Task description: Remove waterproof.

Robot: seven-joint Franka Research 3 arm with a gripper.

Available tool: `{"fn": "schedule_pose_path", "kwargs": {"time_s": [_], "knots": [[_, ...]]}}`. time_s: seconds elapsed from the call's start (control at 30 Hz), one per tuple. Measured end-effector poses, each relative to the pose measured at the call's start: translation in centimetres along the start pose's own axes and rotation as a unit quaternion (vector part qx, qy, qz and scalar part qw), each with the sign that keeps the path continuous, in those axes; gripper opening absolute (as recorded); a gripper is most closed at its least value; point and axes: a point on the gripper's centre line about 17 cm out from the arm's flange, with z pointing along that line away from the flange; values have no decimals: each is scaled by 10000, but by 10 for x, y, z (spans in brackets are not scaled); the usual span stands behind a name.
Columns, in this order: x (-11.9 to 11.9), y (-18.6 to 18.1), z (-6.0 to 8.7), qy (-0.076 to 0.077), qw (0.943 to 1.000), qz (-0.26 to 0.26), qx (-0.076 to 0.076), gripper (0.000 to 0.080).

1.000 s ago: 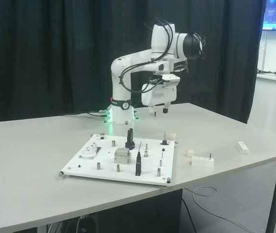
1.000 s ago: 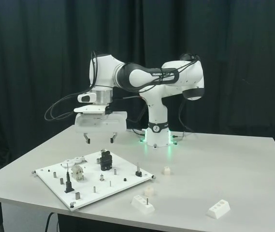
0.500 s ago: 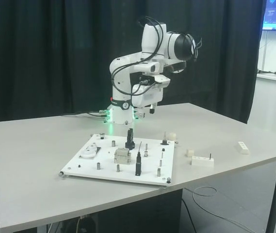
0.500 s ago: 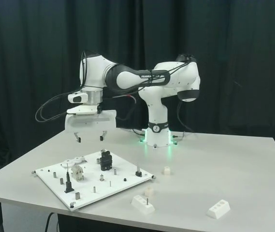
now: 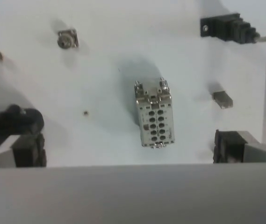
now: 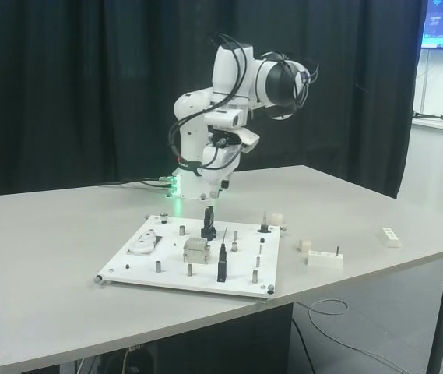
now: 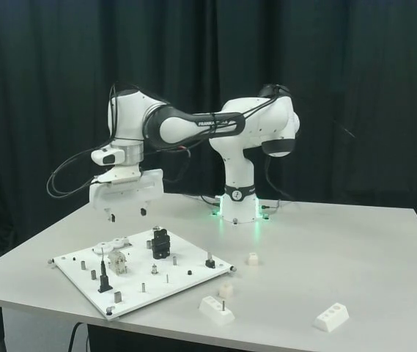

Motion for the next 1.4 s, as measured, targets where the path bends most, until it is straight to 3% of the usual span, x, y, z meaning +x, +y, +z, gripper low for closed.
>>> {"fn": "schedule_pose_path", "kwargs": {"time_s": [0.3, 0.93, 1.4], "knots": [[-17, 9, 13, 10, 9997, -238, 92, 800], [-21, 20, 45, 351, 9980, -495, 181, 800], [-25, 32, 77, 317, 9979, -552, 142, 800]]}}
